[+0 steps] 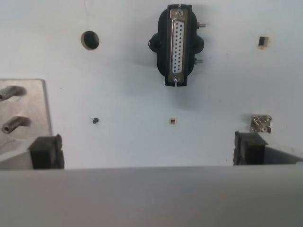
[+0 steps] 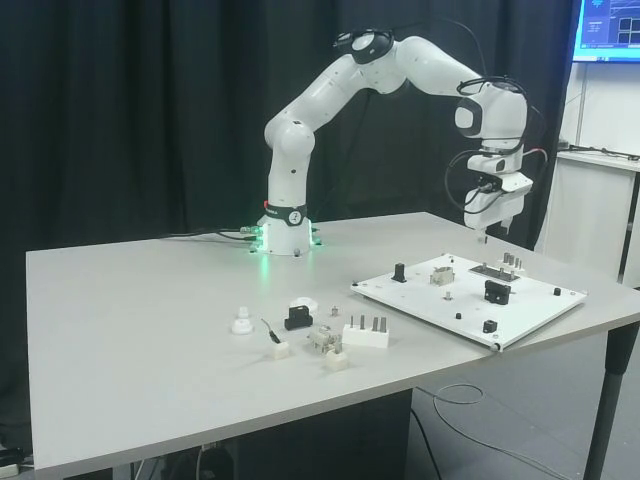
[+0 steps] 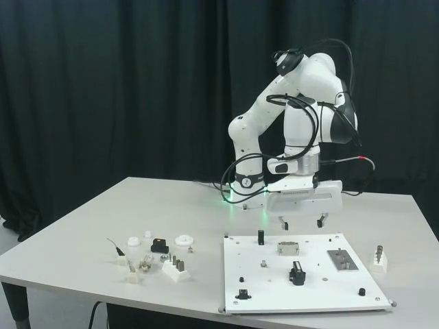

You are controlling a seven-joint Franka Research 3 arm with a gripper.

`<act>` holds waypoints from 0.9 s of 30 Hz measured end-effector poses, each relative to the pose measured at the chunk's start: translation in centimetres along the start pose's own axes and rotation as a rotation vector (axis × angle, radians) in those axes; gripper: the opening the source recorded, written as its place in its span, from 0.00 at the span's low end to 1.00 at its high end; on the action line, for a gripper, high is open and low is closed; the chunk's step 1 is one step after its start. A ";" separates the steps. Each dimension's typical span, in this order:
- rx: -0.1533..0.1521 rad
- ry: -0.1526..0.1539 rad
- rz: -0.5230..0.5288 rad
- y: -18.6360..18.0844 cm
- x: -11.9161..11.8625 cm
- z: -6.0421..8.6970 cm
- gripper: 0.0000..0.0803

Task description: Pick round peg 4.

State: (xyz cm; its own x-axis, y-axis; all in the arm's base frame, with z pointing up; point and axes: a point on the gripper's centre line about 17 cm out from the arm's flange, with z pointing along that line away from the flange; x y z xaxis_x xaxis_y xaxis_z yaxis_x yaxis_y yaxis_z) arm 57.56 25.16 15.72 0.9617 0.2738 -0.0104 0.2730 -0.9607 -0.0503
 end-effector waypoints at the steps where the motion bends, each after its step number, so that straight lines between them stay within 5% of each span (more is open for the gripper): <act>1: 0.000 0.001 0.000 0.0 0.0 0.0 1.00; 27: 0.001 0.007 -0.015 -0.8 0.4 0.0 1.00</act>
State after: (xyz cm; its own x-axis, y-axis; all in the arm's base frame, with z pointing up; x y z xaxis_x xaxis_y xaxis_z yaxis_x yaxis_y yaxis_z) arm 57.71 26.03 15.75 0.9577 0.2877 -0.0024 0.2872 -0.9565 -0.0512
